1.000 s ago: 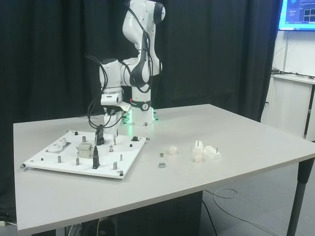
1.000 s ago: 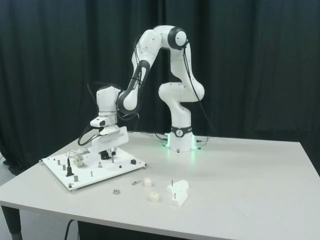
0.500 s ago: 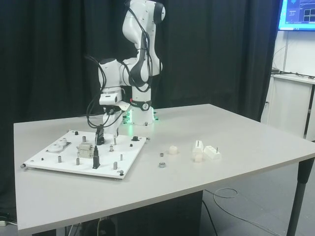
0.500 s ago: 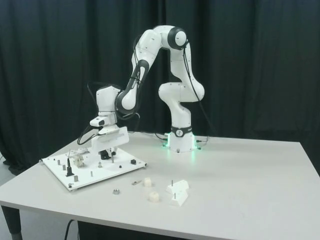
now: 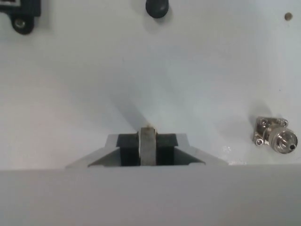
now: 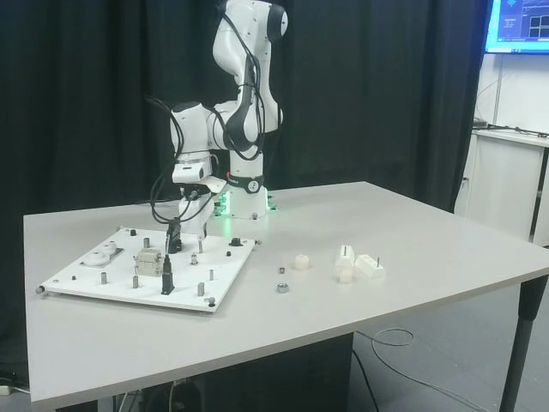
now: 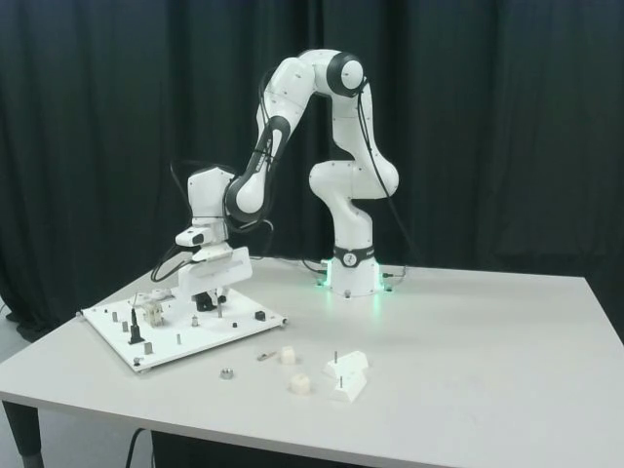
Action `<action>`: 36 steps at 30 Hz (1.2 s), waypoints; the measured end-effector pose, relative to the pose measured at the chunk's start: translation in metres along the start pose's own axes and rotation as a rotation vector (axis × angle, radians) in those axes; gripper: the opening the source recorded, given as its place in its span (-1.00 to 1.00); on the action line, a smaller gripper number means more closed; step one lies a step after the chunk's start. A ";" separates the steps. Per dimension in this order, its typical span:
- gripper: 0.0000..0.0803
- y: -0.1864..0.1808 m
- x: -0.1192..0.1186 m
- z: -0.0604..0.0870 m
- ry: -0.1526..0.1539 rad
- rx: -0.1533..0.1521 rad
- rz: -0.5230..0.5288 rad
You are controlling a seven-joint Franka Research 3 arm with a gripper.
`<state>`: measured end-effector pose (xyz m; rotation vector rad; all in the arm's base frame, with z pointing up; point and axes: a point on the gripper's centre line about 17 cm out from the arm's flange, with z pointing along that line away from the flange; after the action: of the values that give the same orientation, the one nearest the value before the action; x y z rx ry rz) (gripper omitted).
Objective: Insert square peg 2.
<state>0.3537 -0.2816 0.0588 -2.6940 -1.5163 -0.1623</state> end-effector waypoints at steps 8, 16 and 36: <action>-0.82 0.000 0.001 0.000 0.002 0.002 -0.028; -0.82 0.000 0.002 0.000 0.003 0.002 -0.044; -0.82 0.000 0.001 0.000 0.030 -0.013 0.019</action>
<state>0.3540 -0.2810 0.0590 -2.7025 -1.4860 -0.2112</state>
